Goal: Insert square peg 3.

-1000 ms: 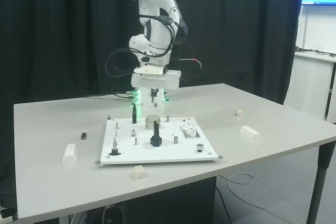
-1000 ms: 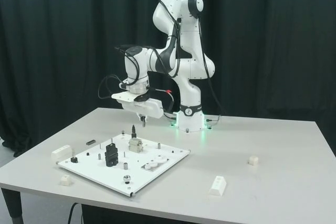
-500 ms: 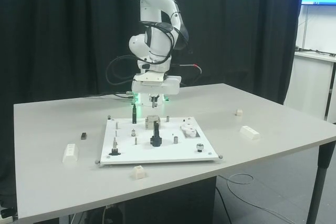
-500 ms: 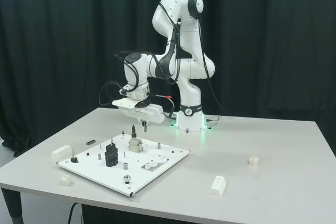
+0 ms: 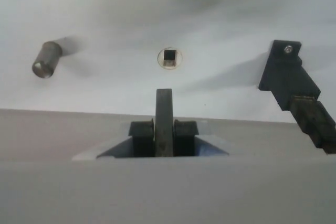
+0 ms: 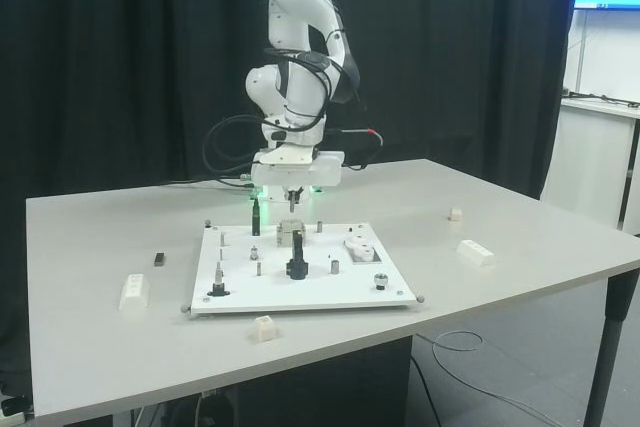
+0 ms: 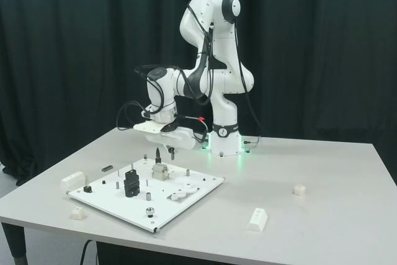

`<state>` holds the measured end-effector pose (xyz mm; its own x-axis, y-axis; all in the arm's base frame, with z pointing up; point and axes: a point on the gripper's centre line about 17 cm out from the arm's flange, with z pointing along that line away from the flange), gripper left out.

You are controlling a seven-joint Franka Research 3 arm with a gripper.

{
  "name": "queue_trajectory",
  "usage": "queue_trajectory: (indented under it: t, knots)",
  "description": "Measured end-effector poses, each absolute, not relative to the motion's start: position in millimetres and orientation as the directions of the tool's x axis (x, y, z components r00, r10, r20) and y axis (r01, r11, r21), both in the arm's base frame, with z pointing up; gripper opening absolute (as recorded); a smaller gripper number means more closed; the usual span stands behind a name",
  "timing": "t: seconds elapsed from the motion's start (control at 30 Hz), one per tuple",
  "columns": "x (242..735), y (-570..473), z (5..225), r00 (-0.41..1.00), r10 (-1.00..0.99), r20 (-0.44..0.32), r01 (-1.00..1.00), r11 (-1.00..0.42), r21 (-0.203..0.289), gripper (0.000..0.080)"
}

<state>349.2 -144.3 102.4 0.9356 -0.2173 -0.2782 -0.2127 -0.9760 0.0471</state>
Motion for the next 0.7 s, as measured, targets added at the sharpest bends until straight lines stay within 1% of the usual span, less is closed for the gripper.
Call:
queue_trajectory:
  t: [0.7]
  knots:
    - [344.9, -154.0, 84.1, 0.933, -0.214, -0.291, -0.205, -0.977, 0.062, 0.0076]
